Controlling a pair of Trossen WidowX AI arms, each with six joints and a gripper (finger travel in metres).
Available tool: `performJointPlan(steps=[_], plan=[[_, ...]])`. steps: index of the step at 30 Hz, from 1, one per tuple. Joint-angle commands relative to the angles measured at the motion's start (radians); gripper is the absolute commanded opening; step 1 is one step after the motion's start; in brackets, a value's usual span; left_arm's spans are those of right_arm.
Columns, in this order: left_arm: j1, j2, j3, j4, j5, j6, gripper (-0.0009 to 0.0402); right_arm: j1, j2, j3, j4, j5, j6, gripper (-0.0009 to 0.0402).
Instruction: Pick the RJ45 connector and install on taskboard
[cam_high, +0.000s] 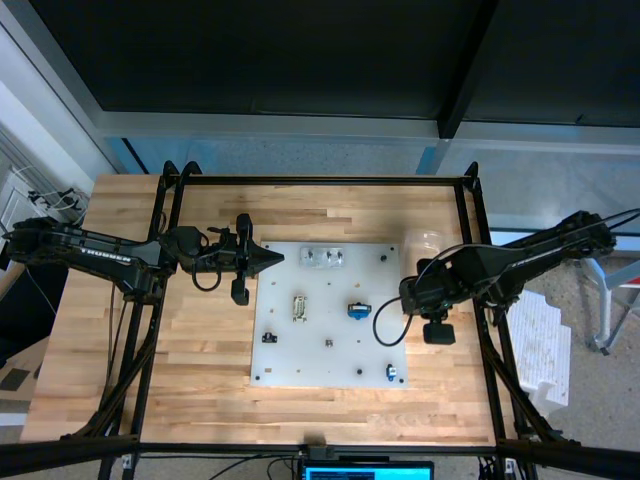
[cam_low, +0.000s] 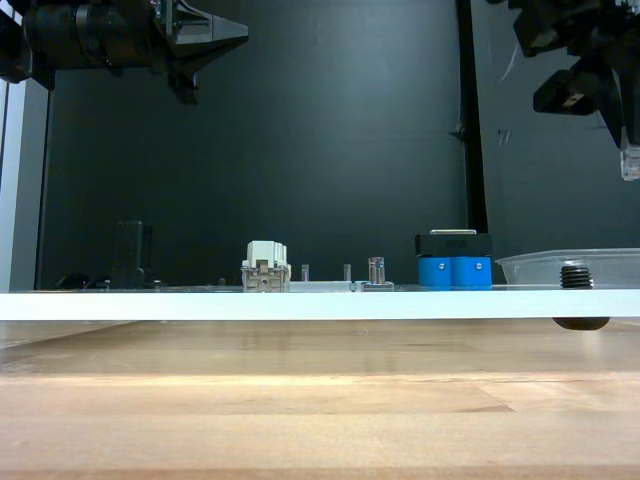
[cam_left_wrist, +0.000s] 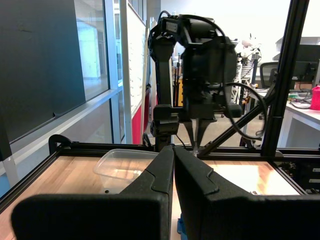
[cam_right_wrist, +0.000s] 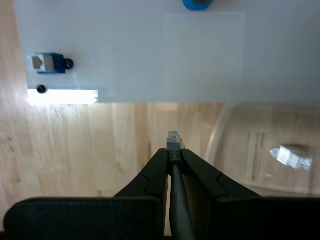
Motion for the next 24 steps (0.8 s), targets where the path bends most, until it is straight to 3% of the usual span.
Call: performJointPlan(steps=[1,10,19,24], plan=[[0.000,0.000,0.000,0.000,0.000,0.000,0.0000,0.032,0.054,0.039,0.008,0.001,0.034,0.0000],[0.000,0.000,0.000,0.000,0.000,0.000,0.0000,0.114,0.171,0.142,0.011,0.005,0.142,0.0000],[0.000,0.000,0.000,0.000,0.000,0.000,0.0000,0.182,0.227,0.156,0.058,0.005,0.244,0.0000],[0.000,0.000,0.000,0.000,0.000,0.000,0.0000,0.202,0.261,0.174,0.079,0.006,0.254,0.0000]])
